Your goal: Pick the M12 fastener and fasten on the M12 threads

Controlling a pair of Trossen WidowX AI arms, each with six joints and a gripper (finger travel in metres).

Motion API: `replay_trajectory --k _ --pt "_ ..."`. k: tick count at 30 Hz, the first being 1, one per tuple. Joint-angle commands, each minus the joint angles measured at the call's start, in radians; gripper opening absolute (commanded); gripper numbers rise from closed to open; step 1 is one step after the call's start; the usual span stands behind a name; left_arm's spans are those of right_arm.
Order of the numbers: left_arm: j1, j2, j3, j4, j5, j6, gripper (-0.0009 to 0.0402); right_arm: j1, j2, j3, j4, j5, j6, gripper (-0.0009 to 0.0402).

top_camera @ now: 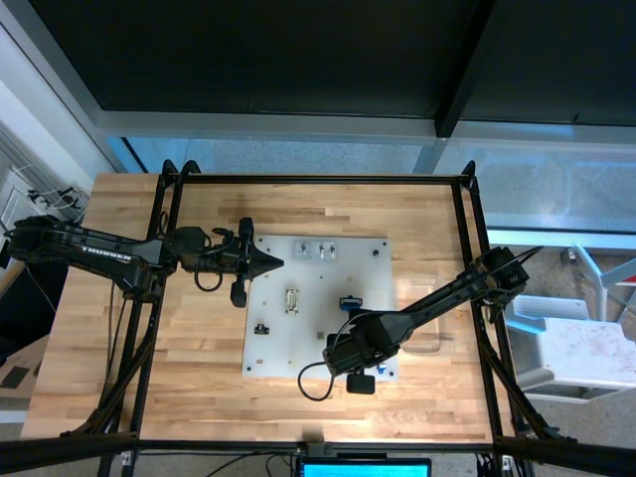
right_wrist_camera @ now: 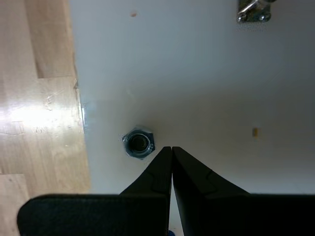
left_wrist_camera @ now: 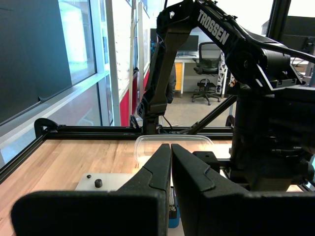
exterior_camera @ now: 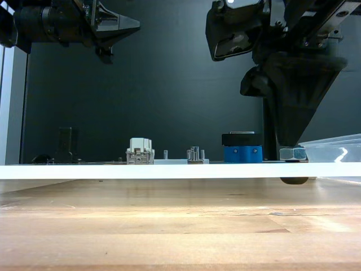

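- Clearly, the right arm's black gripper (right_wrist_camera: 171, 149) has its two fingers pressed together with nothing between them. It points straight down at the white plastic board (right_wrist_camera: 206, 78), near the board's near right edge.
- Just beside the fingertips, not between them, is the small silver hexagonal nut (right_wrist_camera: 139, 143). It lies flat on the board, close to the board's edge, and something dark fills its hole.
- From table height the nut sits low against the board's surface and no black ribs show under it. So I judge that it is on its stud and run down, but I cannot be sure, because from above the arm hides this place.
- Fingers closed beside the nut would suit pushing on a side of the hexagon to turn it. For a real grasp they must first open.
- The clear plastic container (exterior_camera: 333, 149) stands beside the board's right edge. From table height it only appears behind the nut.
- The left arm's black gripper (left_wrist_camera: 171, 147), fingers also together and holding nothing, hangs high above the board's left edge. I think it is parked there, out of the way.
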Motion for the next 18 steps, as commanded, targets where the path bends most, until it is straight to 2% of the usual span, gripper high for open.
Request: replay_trajectory --k 1,15,17,18 --pt "0.000 0.000 0.000 0.000 0.000 0.000 0.0000 0.000 0.001 -0.011 0.007 -0.001 -0.002 0.0000" --pt "0.000 0.000 0.000 0.000 0.000 0.000 0.0000 0.002 0.001 -0.034 0.051 -0.004 -0.002 0.0000" --pt "0.000 0.000 0.000 0.000 0.000 0.000 0.0000 0.002 0.001 -0.034 0.053 -0.015 -0.002 0.0000" --pt "0.000 0.000 0.000 0.000 0.000 0.000 0.0000 0.002 0.001 -0.034 0.054 -0.039 -0.004 0.0000"
